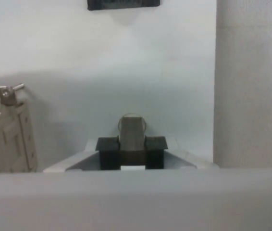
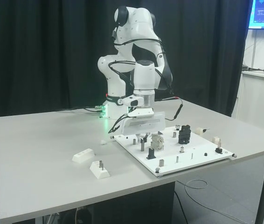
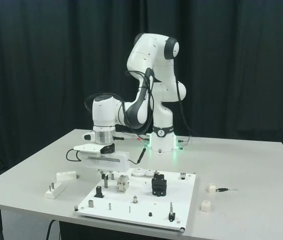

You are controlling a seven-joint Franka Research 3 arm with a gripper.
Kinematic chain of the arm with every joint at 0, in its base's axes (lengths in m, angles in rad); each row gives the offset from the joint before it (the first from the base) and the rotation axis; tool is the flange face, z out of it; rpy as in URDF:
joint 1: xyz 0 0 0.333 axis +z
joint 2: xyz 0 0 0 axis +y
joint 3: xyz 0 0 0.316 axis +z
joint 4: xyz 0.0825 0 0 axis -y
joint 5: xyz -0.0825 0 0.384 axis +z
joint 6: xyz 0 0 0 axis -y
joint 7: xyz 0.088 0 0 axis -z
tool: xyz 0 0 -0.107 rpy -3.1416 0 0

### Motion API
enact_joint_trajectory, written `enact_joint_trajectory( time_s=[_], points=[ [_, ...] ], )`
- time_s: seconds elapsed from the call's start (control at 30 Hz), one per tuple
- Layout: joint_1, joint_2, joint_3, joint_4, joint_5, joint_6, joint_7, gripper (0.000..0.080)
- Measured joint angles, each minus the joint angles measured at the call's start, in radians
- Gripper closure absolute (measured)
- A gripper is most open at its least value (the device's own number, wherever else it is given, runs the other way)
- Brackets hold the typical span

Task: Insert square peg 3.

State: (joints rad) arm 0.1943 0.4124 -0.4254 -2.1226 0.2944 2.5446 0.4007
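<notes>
White plastic covers the whole arm (image 3: pixel 146 95), which bends forward from its base at the back of the grey table (image 2: pixel 43 140) and points its wrist straight down over the white board (image 3: pixel 181 207). The claw (image 1: pixel 132 168) hangs just above the board's rear left part as seen from the second room view. In the wrist view its two black fingers (image 1: pixel 107 151) stand close on either side of a grey square peg (image 1: pixel 132 134), touching its flanks, so the claw is closed on the peg. The peg sits upright between the fingertips and sticks out beyond them toward the board surface. In the room views the peg itself is too small to make out under the claw (image 3: pixel 105 175); I cannot tell whether its tip touches the board or stays just clear of it.

On the board, just beside the claw, stands a small metal block fixture (image 3: pixel 123 183), and a black fixture (image 3: pixel 157 185) sits near the board's middle. A short black post (image 3: pixel 99 192) rises near the front left part of the board. Off the board, two white holders (image 3: pixel 59 182) lie on the table on the arm's side, and two small white cubes (image 3: pixel 209 196) lie on the table on the other side of the board. A green light (image 3: pixel 149 146) glows at the arm's base.
</notes>
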Motion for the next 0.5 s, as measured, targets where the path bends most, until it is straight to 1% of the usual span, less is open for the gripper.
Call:
enact_joint_trajectory(
  time_s=[0.5],
  points=[
    [0.001, -0.003, 0.0, 0.0, -0.009, -0.016, 0.0, 0.0696]
  ],
)
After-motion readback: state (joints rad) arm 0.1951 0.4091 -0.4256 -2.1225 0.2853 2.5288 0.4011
